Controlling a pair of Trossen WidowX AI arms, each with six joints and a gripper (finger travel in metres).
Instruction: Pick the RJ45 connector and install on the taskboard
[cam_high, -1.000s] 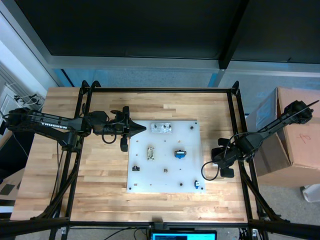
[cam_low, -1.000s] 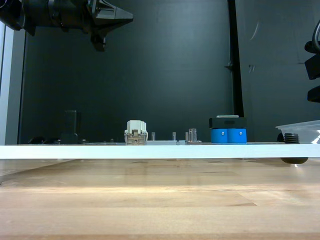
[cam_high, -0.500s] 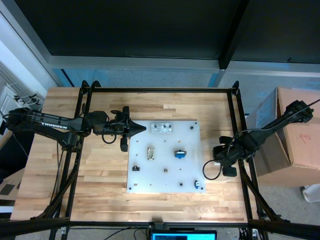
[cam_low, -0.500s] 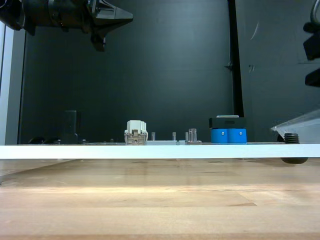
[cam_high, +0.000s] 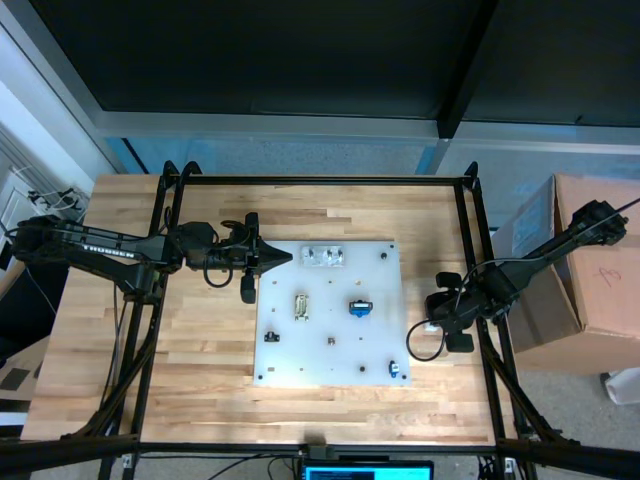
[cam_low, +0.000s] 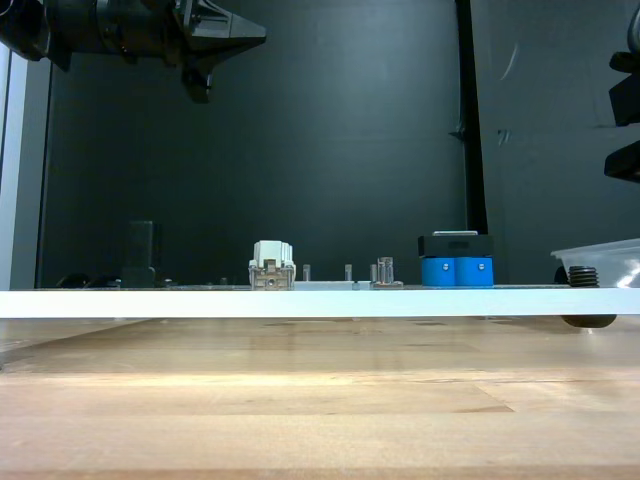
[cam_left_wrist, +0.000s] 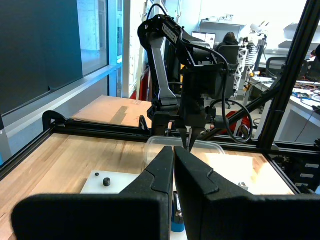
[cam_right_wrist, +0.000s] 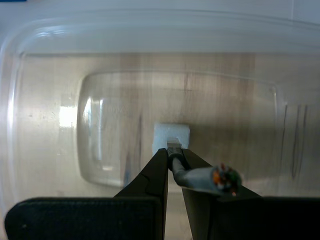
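The RJ45 connector (cam_right_wrist: 174, 148), clear with a short grey cable stub (cam_right_wrist: 210, 176), is held at the tips of my right gripper (cam_right_wrist: 172, 153), which is shut on it. It hangs above the floor of a clear plastic tray (cam_right_wrist: 50, 100), clear of the white taskboard (cam_high: 330, 285). Seen from above, the right gripper (cam_high: 434, 310) is just off the board's right edge. My left gripper (cam_high: 285, 257) is shut with nothing in it, hovering high over the board's back left edge (cam_low: 262, 38).
On the board stand a beige connector block (cam_high: 301, 306), a blue part (cam_high: 360, 308) and small pegs. The clear tray (cam_low: 600, 262) lies on the table right of the board. A cardboard box (cam_high: 590, 270) stands beyond the frame at the right.
Half a second ago the tray's near side was tipped up; it now lies flat again. The right gripper has risen a little with the connector. The left arm has not moved.
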